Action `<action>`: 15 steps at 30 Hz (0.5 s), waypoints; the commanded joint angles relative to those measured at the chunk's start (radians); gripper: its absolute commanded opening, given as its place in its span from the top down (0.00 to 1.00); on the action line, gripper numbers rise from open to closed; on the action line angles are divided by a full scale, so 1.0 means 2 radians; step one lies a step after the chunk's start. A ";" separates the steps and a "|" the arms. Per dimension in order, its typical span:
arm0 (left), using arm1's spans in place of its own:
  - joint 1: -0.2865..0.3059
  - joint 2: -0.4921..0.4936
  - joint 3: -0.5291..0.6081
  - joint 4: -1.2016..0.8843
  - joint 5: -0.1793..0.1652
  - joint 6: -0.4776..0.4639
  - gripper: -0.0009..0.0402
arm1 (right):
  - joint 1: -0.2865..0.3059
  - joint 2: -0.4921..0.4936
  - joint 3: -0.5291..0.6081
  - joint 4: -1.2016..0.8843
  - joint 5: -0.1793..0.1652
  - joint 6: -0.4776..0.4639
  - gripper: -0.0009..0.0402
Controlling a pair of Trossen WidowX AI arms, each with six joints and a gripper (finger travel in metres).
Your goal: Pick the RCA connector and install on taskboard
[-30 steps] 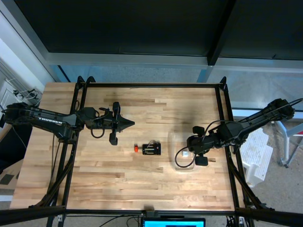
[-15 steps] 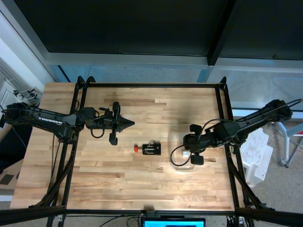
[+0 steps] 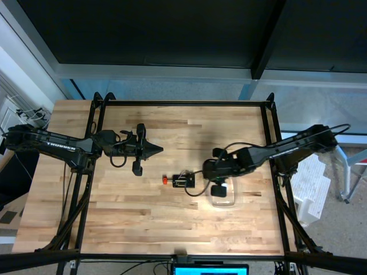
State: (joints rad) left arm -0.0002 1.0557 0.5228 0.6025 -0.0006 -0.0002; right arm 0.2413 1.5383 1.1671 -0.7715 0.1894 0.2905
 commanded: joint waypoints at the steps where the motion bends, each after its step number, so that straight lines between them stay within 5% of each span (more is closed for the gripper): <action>1: 0.000 0.000 0.000 0.000 0.000 0.000 0.98 | -0.008 0.024 0.023 0.002 -0.001 -0.008 0.98; 15: 0.000 0.000 0.000 0.000 0.000 0.000 0.98 | -0.017 0.091 0.082 0.011 -0.004 -0.019 0.98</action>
State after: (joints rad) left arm -0.0002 1.0557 0.5224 0.6025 -0.0010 0.0002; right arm 0.2073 1.7111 1.3220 -0.7494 0.1795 0.2520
